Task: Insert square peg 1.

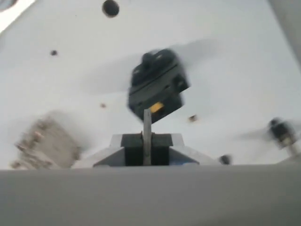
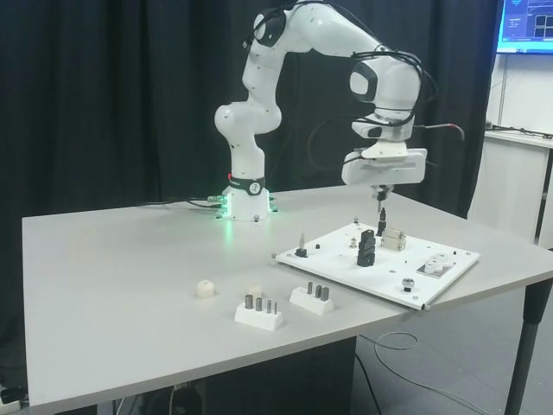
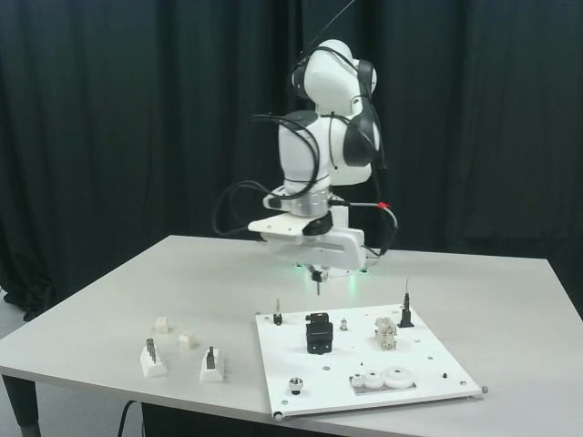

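Arm: white, seven joints, bolted at the far side of the grey counter (image 2: 112, 259), reaching forward over the white board (image 2: 449, 275).

Pincer (image 1: 147, 141): raised above the board, clear of every fixture; its fingers pinch a slim grey peg (image 1: 147, 134) that hangs straight down between them. In the room views the peg (image 3: 317, 284) shows as a short thin stem below the pincer (image 3: 316, 270), its tip in the air, touching nothing.

Board: flat white plate on the counter's near right part, carrying several fixtures.
- Black block (image 3: 318, 333): upright near the board's middle; in the wrist view it sits just beyond the peg's tip (image 1: 157, 84).
- Thin pin on black base (image 3: 277, 315): at the board's left edge.
- Second thin pin on black base (image 3: 405, 313): towards the far right.
- White gears (image 3: 387, 379): near the front edge.
- Small round socket piece (image 3: 295, 385): front left corner.

Off the board: two white holders with upright grey pegs (image 3: 150, 359) (image 3: 212, 364), and two small white blocks (image 3: 161, 324) (image 3: 186, 341), all well apart from the pincer.
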Motion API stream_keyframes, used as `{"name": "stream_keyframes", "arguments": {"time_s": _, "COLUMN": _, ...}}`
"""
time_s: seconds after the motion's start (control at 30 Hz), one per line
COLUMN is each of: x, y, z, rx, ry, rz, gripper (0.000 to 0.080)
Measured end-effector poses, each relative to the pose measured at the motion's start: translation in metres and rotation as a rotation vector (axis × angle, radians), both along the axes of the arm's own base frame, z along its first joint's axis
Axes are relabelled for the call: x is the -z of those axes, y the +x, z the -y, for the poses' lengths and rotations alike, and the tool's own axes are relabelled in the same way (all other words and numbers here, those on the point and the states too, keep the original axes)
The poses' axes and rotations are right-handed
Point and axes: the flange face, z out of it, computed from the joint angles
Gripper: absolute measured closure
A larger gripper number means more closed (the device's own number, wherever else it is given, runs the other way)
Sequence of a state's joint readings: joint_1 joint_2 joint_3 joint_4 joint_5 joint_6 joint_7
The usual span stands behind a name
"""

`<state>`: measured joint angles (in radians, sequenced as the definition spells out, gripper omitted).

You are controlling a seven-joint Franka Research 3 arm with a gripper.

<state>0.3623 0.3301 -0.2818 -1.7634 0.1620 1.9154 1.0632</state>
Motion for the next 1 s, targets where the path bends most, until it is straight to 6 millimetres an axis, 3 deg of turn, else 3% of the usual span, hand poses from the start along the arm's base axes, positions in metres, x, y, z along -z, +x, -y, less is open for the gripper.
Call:
{"name": "stream_keyframes", "arguments": {"time_s": 0.4, "x": 0.022, "y": -0.018, "z": -0.045, "rx": 0.348, "ry": -0.089, "rz": 0.009, "gripper": 0.0771}}
{"name": "stream_keyframes", "arguments": {"time_s": 0.7, "x": 0.04, "y": -0.036, "z": -0.06, "rx": 0.578, "ry": -0.175, "rz": 0.057, "gripper": 0.0771}}
{"name": "stream_keyframes", "arguments": {"time_s": 1.0, "x": 0.045, "y": -0.062, "z": -0.072, "rx": 0.727, "ry": -0.173, "rz": 0.118, "gripper": 0.0771}}
